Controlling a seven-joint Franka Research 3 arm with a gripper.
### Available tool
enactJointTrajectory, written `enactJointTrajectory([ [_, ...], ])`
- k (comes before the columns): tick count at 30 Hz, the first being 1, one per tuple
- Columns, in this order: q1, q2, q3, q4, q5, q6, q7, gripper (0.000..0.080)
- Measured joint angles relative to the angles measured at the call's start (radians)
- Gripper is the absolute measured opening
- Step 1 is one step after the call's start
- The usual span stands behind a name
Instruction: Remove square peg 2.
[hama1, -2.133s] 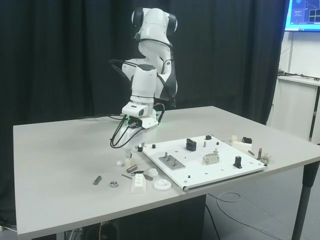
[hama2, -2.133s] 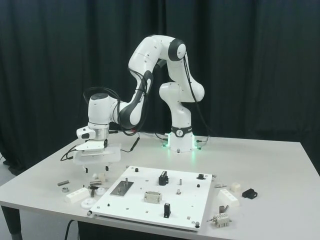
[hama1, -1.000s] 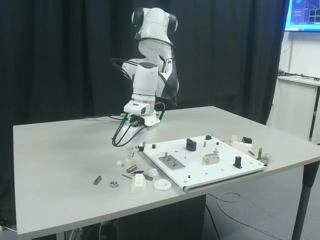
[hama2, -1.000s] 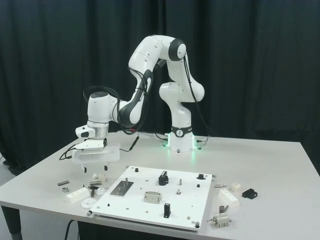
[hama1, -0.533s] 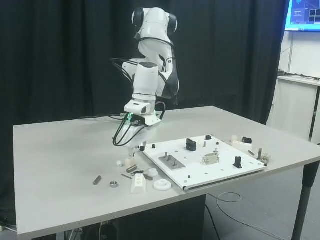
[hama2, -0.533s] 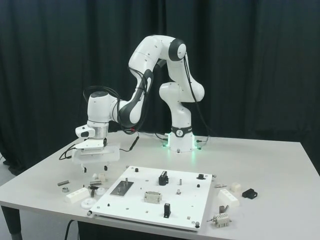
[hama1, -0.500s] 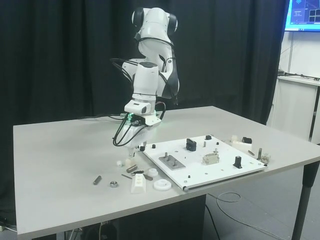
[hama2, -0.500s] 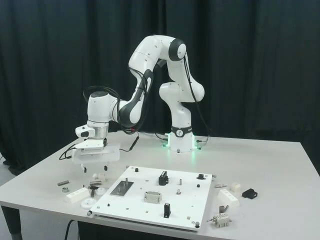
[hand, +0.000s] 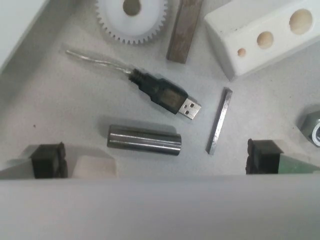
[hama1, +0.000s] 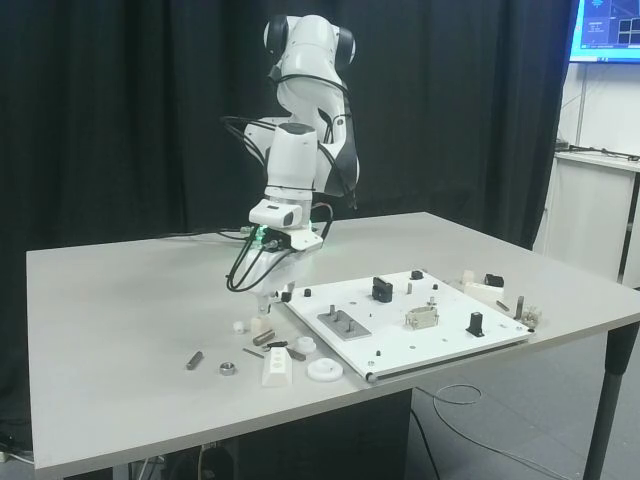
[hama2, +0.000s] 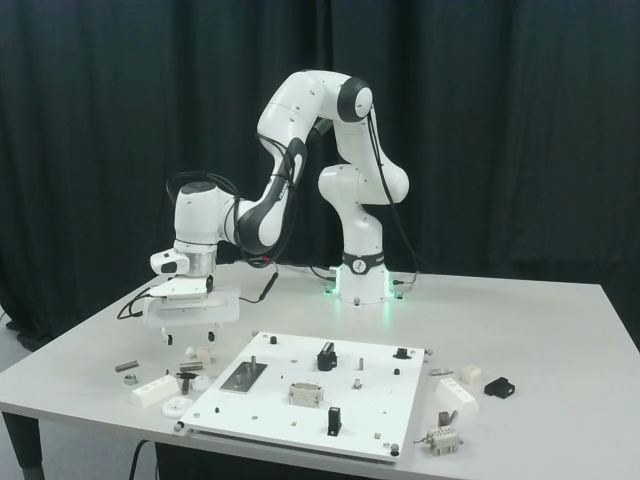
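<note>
My gripper (hand: 155, 158) hangs open just above the table, off the white board's corner (hand: 15, 20); its black fingertips (hand: 47, 161) stand wide apart with nothing held. Below and between them lie a short grey metal cylinder (hand: 144, 140) and a thin grey square bar (hand: 219, 121). A thicker square bar (hand: 184, 30) lies farther out, between a white gear (hand: 132, 17) and a white block with holes (hand: 265, 32). A black USB plug (hand: 167, 97) rests beside the cylinder. In the room views the gripper (hama1: 272, 296) (hama2: 190, 337) hovers over these loose parts.
The white assembly board (hama1: 400, 320) (hama2: 320, 390) carries black fittings and a grey plate. A nut (hama1: 227, 368), a white block (hama1: 275, 368) and a gear (hama1: 324, 370) lie near the table's front edge. More small parts sit beyond the board's far side (hama2: 455, 395).
The wrist has risen a little above the loose parts over the last two seconds. The parts on the table have not moved.
</note>
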Motion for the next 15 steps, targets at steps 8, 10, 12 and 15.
enactJointTrajectory([
  [8, 0.0, 0.0, 0.0, 0.0, 0.01, 0.0, 0.005, 0.08],
  [10, 0.0, 0.0, 0.0, 0.0, 0.013, 0.0, 0.014, 0.08],
  [12, 0.0, 0.0, 0.0, 0.001, 0.015, 0.0, 0.022, 0.08],
  [15, 0.0, 0.0, 0.0, 0.001, 0.018, 0.0, 0.032, 0.08],
])
